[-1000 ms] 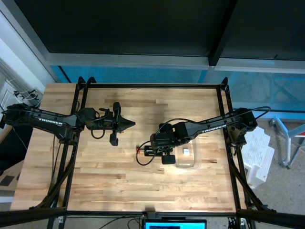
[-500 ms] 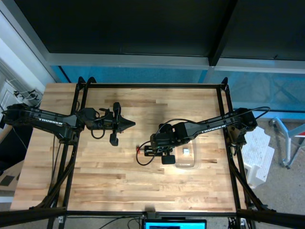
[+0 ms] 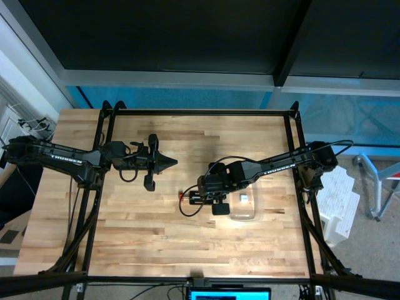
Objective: Pick the usb-c connector and install on the hub
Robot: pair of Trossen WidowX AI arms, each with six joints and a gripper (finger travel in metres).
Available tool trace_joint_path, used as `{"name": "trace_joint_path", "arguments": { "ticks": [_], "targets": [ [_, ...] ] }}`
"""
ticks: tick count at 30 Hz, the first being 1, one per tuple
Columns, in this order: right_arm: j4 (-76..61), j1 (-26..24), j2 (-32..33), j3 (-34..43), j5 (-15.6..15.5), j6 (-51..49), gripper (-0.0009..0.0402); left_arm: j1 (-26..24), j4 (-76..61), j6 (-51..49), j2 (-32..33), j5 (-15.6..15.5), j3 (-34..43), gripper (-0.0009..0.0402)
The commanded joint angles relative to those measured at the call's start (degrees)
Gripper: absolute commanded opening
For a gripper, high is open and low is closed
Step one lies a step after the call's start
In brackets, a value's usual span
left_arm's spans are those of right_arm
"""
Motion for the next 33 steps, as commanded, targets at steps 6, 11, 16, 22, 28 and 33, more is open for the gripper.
{"name": "trace_joint_path", "arguments": {
  "ticks": [6,11,16,22,28,33],
  "targets": [
    [0.1,0.0,0.0,-0.1,0.0,0.0,0.0004,0.0,0.0,0.0,0.0,0.0,0.0,0.0],
    [0.2,0.0,0.0,-0.7,0.0,0.0,0.0004,0.0,0.0,0.0,0.0,0.0,0.0,0.0],
    [0.3,-0.2,0.0,-0.9,0.0,0.0,0.0004,0.0,0.0,0.0,0.0,0.0,0.0,0.0],
    [0.5,-0.2,0.0,-0.9,0.0,0.0,0.0004,0.0,0.0,0.0,0.0,0.0,0.0,0.0],
    [0.7,-0.2,0.0,-1.3,0.0,0.0,0.0004,0.0,0.0,0.0,0.0,0.0,0.0,0.0],
    [0.9,-0.2,0.0,-1.5,0.0,0.1,0.0004,0.0,0.0,0.0,0.0,0.0,0.0,0.0]
  ]
}}
